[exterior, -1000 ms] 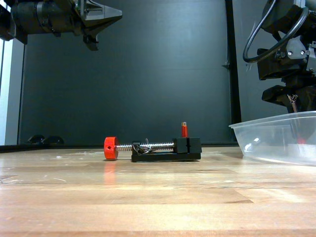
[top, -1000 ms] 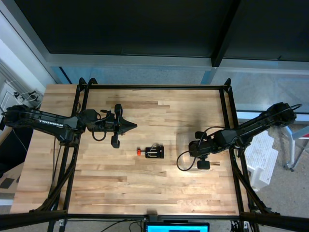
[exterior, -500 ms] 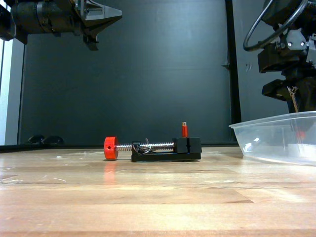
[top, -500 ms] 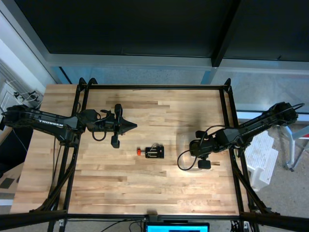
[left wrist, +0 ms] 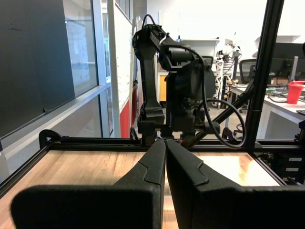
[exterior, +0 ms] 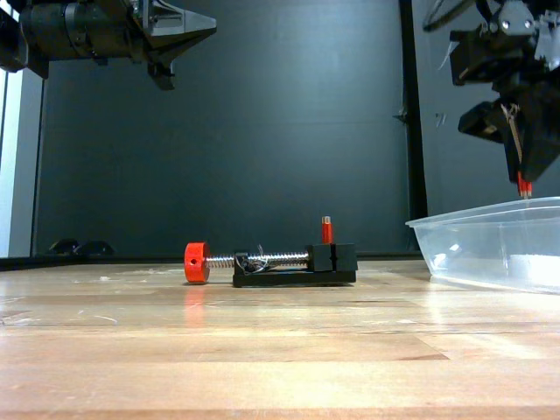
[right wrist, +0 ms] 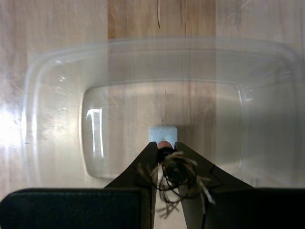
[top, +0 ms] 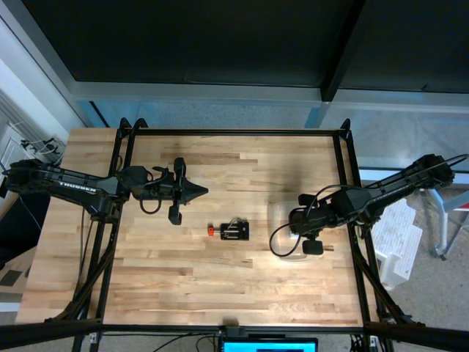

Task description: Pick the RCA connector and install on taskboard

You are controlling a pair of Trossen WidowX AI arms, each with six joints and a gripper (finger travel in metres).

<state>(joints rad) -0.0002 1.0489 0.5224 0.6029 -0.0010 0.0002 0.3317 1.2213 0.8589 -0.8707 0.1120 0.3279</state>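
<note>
Above tray (exterior: 490,249), right gripper (exterior: 523,175) points down, pinching RCA connector (right wrist: 166,155); left gripper (top: 199,192) level above table's (top: 220,293) left, pressed together.

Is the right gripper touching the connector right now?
Touching. The right wrist view shows the right gripper, above the clear tray, pinching the connector between its tips. The left gripper hangs shut, high over the table.
</note>
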